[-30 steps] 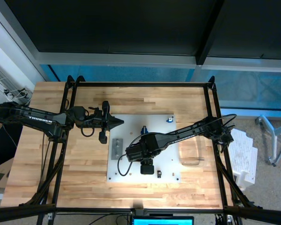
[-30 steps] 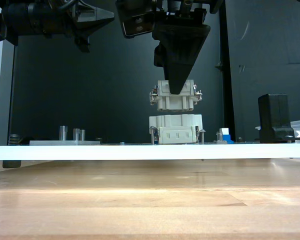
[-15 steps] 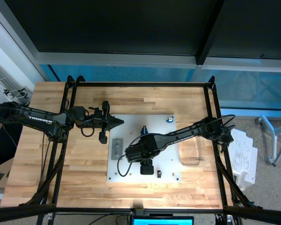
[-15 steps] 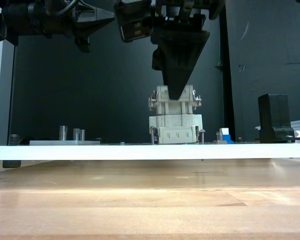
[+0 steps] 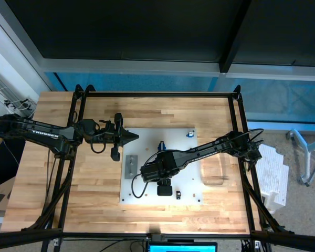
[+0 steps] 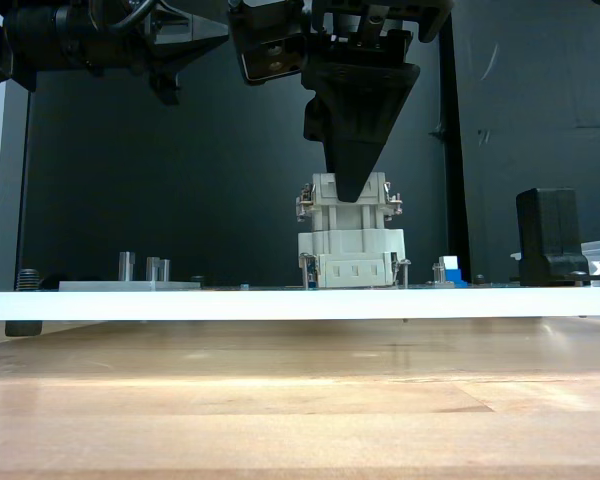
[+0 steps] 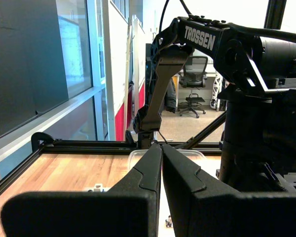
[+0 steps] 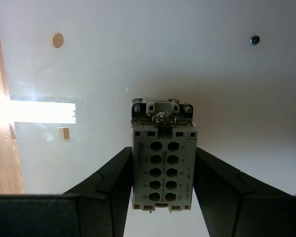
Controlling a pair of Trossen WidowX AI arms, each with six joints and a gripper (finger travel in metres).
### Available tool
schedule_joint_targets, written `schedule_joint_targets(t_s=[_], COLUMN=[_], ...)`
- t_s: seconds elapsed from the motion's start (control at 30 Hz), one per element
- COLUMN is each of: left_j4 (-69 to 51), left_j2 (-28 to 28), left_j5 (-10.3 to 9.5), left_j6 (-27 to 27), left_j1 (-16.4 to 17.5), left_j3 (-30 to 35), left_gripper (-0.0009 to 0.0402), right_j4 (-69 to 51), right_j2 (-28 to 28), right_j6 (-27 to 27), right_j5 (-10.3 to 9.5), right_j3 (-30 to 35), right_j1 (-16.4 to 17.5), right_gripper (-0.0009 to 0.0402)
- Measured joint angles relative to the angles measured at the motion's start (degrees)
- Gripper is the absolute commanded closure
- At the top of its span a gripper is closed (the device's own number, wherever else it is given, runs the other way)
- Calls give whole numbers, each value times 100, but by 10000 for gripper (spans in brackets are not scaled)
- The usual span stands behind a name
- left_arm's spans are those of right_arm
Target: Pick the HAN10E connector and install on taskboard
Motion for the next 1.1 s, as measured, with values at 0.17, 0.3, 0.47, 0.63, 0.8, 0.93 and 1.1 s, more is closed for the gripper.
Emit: schedule_joint_targets(t_s=[0.17,0.3,0.47,0.63,0.8,0.93,1.1], left_j4=[0,0,0,0,0,0,0], left_j2=[0,0,0,0,0,0,0], left_j5=[0,0,2,0,2,0,0], left_j6=[0,-2,-2,-2,-2,0,0], left_j1=[0,0,0,0,0,0,0], left_j3=[2,0,0,0,2,2,0], left_gripper=[392,392,392,392,392,392,392], right_j4=[-2,-7,-11,-2,4,11,33], right_j2=[0,0,0,15,15,15,13], right_j6=[-28,-61,-70,-85,-125,-129,-136], right_j5=[-4,-2,-2,-24,-9,-9,-7], right_j3=[-4,-7,-9,-22,-22,-22,-35], right_j1=[11,17,33,39,48,50,50], right_gripper=[375,375,375,375,375,375,375])
